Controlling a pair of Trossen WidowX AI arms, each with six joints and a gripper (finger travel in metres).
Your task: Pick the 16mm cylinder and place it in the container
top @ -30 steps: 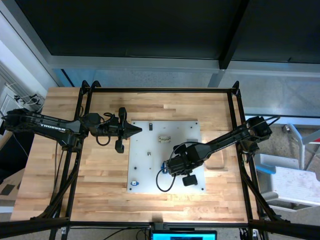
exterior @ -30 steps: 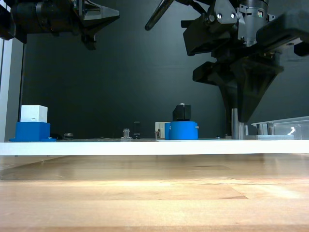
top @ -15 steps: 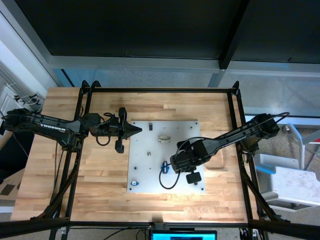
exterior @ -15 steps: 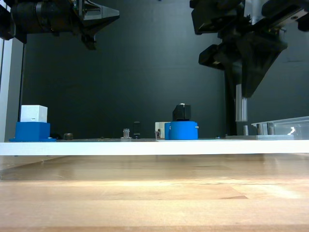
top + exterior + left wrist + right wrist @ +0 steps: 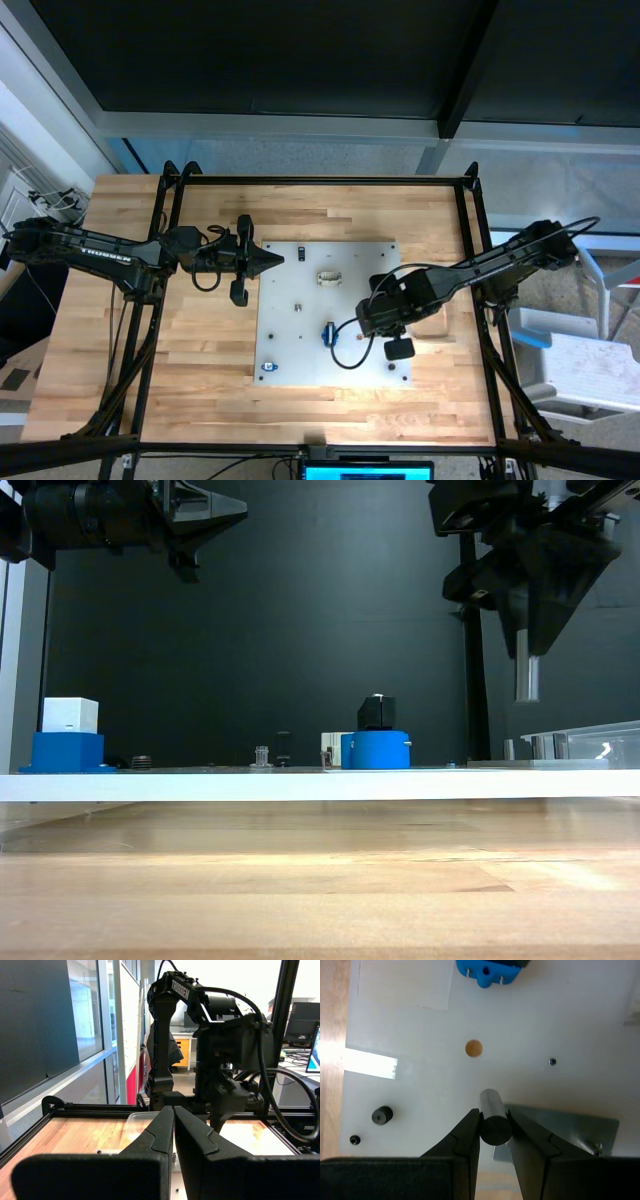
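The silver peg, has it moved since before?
Yes. The 16mm cylinder, in the right gripper, rose and went right, away from the blue part. The left gripper is parked high left.

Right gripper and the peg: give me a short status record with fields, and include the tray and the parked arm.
peg: upright, in the air, clear of the white board
right gripper: shut on the peg, pointing down over the board's right part
tray: clear plastic, at the board's right edge; peg not yet in it
hole: open, in the board near the blue part
left gripper: shut, holding nothing, high at the board's left edge
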